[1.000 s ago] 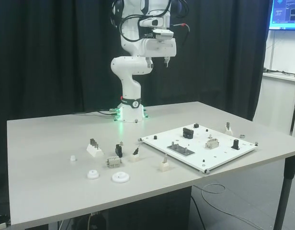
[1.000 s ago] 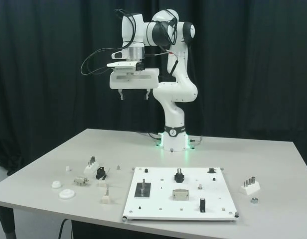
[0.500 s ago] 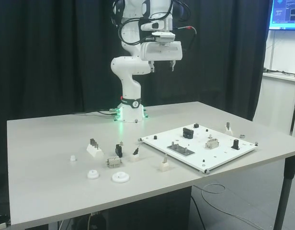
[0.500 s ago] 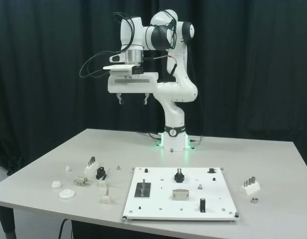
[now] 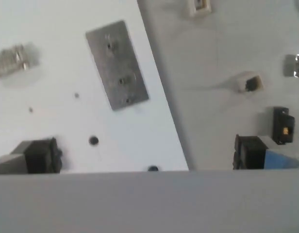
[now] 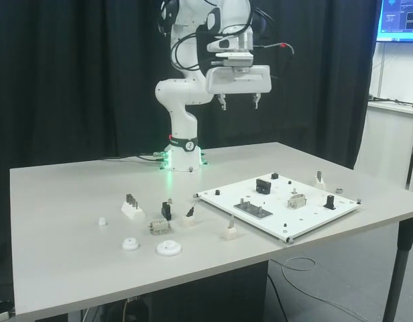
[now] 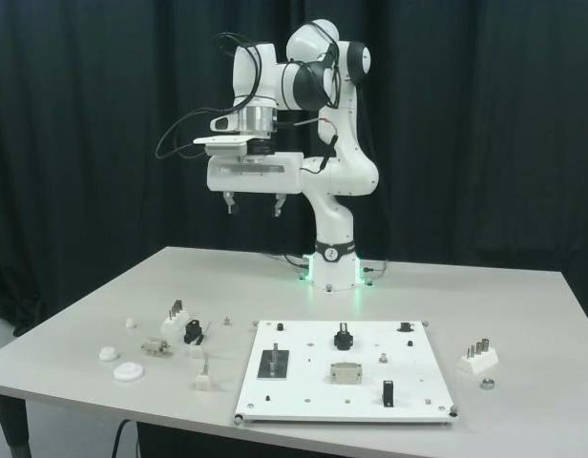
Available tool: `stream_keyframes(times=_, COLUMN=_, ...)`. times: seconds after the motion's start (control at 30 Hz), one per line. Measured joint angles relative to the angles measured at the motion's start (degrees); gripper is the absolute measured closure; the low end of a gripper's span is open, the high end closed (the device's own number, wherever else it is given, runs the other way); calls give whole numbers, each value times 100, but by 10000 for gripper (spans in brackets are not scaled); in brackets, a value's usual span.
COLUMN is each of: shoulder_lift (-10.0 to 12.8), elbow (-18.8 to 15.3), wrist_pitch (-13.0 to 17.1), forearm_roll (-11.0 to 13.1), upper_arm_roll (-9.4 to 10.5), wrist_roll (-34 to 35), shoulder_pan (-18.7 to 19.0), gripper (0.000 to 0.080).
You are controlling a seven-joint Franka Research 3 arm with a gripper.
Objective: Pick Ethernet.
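My gripper (image 6: 239,105) (image 7: 253,209) hangs high above the table, open, with nothing between its fingers. Far below it, loose parts lie on the grey table beside the white board (image 6: 280,201) (image 7: 346,377) (image 5: 67,121). Among them is a small white block with a dark socket (image 5: 249,82) (image 6: 188,216) (image 7: 196,350), which may be the Ethernet part. A black connector (image 5: 280,124) (image 6: 165,210) (image 7: 191,332) and a metal connector (image 5: 297,65) (image 6: 157,227) (image 7: 155,346) lie close to it. The wrist view shows no fingertips.
The board carries a grey plate (image 5: 118,65), a metal connector (image 5: 13,58) and a black block (image 5: 38,155). A white block with a pin (image 6: 230,230) (image 7: 204,380) stands by the board's edge. Two white gears (image 6: 168,248) and a white pin holder (image 6: 132,206) lie further out.
The arm has swung the gripper out from the base, over the table, and a little lower, turning it as it went. The parts on the table have not moved.
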Motion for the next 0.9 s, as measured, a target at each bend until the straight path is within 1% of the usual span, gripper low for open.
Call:
stream_keyframes(times=0.13, shoulder_lift=232, elbow=170, wrist_pitch=117, forearm_roll=-11, upper_arm_roll=45, wrist_roll=352, shoulder_pan=0, gripper=3)
stream_keyframes(times=0.27, shoulder_lift=468, elbow=365, wrist_pitch=192, forearm_roll=-56, upper_arm_roll=55, wrist_roll=492, shoulder_pan=-2, gripper=3)
stream_keyframes(times=0.5, shoulder_lift=887, elbow=759, wrist_pitch=220, forearm_roll=-280, upper_arm_roll=49, wrist_roll=475, shoulder_pan=-49, gripper=3)
stream_keyframes(times=0.6, shoulder_lift=1072, elbow=938, wrist_pitch=220, forearm_roll=-383, upper_arm_roll=38, wrist_roll=296, shoulder_pan=-72, gripper=3)
stream_keyframes(times=0.7, shoulder_lift=1248, elbow=1107, wrist_pitch=221, forearm_roll=-432, upper_arm_roll=30, wrist_roll=29, shoulder_pan=-108, gripper=3)
stream_keyframes(times=0.9, shoulder_lift=1587, elbow=1426, wrist_pitch=220, forearm_roll=-459, upper_arm_roll=22, wrist_roll=-843, shoulder_pan=-196, gripper=3)
